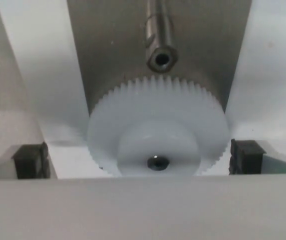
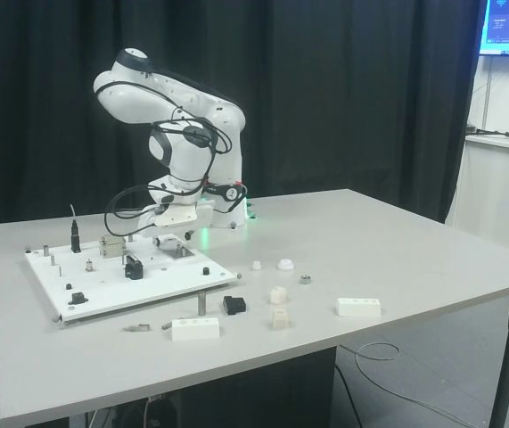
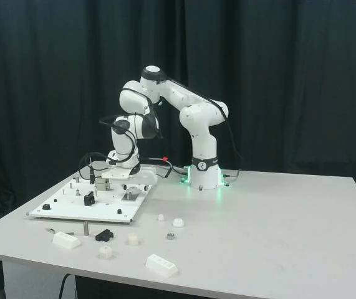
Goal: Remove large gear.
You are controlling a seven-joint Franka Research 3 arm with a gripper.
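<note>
The large white gear point(image 1: 158, 135) lies flat on a grey metal plate point(image 1: 112, 45), its raised hub and centre hole facing the wrist camera. My gripper point(image 1: 137, 159) is open and straddles the gear. One black fingertip pad point(image 1: 245, 156) sits right at the toothed rim; the other stands clearly apart from it. A steel shaft point(image 1: 162, 57) with a hollow end stands just beyond the gear. In the room views the gripper point(image 2: 169, 234) point(image 3: 120, 180) hangs low over the white assembly board point(image 2: 147, 283) point(image 3: 72, 210); the gear is hidden there.
Pegs and small black parts stand on the board. Loose on the table in front of it lie white blocks point(image 2: 358, 307) point(image 2: 195, 329), a black part point(image 2: 233, 305) and small white pieces point(image 2: 277, 294) point(image 2: 284, 264). The arm's base point(image 3: 204, 174) stands behind the board.
</note>
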